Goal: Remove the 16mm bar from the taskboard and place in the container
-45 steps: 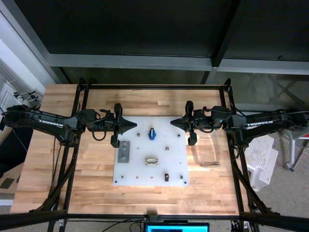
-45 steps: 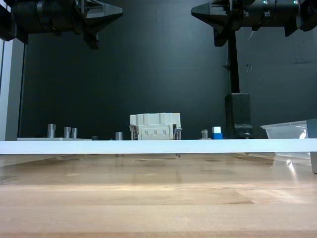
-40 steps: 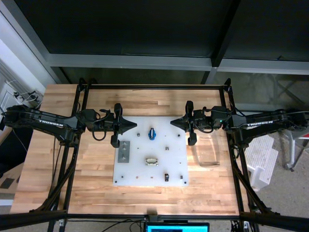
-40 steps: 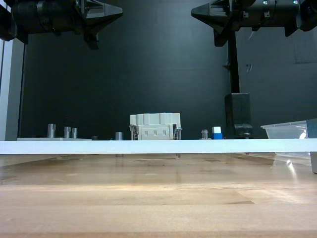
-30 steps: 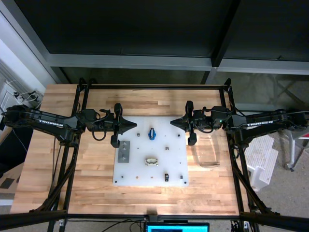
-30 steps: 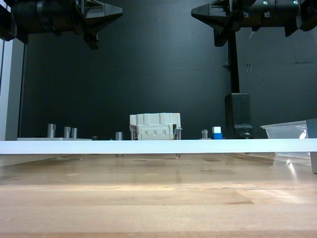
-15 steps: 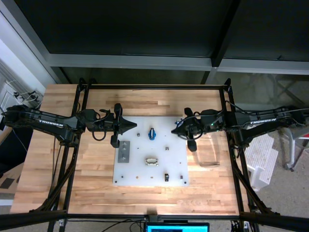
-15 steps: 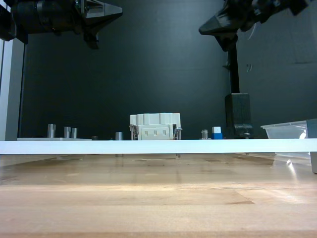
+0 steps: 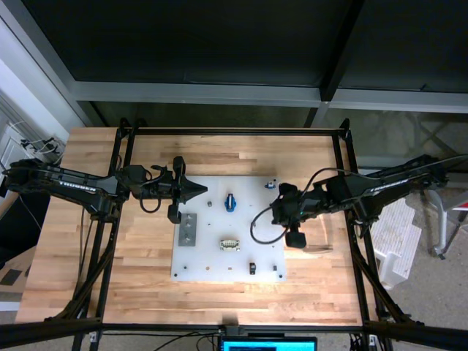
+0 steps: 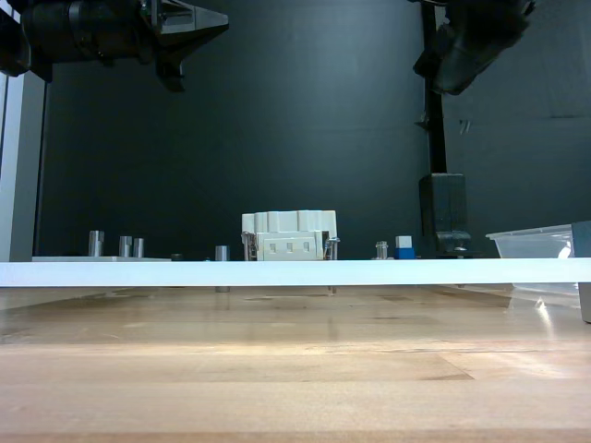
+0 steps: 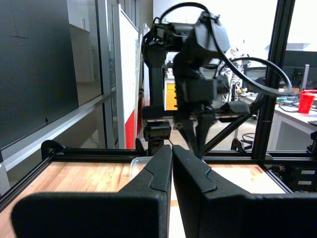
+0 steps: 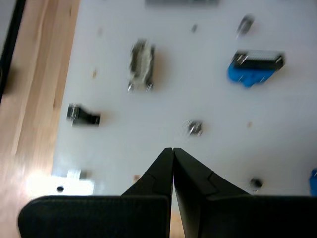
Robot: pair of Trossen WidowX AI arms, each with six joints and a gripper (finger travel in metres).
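Low view's top edge cuts off left claw and right claw.

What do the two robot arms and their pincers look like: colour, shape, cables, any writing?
Both arms are slim and matt black; the left arm bears white lettering. Each pincer has two tapered, wedge-shaped black fingers. The left pincer is above the taskboard's far left corner, the right pincer above its right edge, where a black cable loops by the wrist.
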